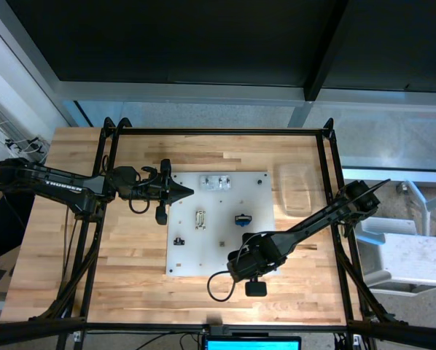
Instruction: Unfasten the M12 fastener and place in the container
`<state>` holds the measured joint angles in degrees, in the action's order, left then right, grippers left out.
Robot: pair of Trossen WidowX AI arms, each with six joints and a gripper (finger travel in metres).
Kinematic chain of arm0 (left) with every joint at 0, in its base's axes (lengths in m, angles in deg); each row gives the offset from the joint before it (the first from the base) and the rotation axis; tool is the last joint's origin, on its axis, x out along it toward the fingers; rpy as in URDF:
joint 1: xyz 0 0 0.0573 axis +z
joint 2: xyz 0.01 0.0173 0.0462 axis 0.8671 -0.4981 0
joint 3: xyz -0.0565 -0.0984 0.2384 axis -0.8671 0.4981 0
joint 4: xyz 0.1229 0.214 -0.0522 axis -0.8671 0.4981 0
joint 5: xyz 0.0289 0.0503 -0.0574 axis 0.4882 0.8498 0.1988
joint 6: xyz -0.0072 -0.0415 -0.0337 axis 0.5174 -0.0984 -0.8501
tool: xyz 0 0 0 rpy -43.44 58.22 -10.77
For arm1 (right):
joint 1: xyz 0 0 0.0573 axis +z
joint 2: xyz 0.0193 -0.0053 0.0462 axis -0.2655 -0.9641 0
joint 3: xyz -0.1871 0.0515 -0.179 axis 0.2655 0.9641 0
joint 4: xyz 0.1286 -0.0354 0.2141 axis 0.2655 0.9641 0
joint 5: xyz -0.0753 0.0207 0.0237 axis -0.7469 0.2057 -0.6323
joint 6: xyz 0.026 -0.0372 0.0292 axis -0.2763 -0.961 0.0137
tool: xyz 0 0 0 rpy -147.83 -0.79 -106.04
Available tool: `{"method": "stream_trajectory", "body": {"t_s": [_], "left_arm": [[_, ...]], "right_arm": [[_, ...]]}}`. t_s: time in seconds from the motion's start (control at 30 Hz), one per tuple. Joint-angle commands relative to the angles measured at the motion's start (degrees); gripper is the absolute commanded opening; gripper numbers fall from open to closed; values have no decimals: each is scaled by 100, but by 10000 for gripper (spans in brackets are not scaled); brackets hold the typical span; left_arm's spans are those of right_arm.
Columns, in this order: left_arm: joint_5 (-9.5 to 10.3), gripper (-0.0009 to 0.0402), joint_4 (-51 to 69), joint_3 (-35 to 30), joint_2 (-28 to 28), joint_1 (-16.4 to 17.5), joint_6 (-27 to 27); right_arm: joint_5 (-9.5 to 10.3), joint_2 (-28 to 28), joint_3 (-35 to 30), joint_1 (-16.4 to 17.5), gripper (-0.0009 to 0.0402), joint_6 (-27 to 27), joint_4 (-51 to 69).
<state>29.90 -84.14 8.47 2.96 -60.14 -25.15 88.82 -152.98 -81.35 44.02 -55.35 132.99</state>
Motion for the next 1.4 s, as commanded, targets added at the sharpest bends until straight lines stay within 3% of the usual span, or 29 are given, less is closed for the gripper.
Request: {"method": "stream_trajectory", "body": {"t_s": [0.03,0.47,0.57,1.03,1.07,1.1,1.17,1.2,1.23,1.4], "left_arm": [[0,0,-4,0,-2,2,0],[0,0,-2,0,-2,0,0],[0,0,-2,0,-2,0,0],[0,0,-2,0,-2,0,0],[0,0,-2,0,-2,2,0],[0,0,-2,0,-2,0,0],[0,0,-2,0,-2,2,0],[0,0,-2,0,-2,0,0],[0,0,-2,0,-2,0,0],[-2,0,-2,0,-2,0,0]], "right_arm": [[9,-87,17,2,0,-4,-35],[-37,-168,46,-11,0,-103,0],[-192,-168,46,-13,0,-103,118],[-236,-168,46,-13,0,-107,146],[-313,-166,46,-13,0,-98,192],[-531,-160,39,-13,0,-46,308],[-1237,-129,-2,-11,0,219,632],[-1473,-98,-15,-11,0,254,734],[-1558,-79,-24,-9,0,271,772],[-1499,-26,-87,-7,0,302,807]]}}
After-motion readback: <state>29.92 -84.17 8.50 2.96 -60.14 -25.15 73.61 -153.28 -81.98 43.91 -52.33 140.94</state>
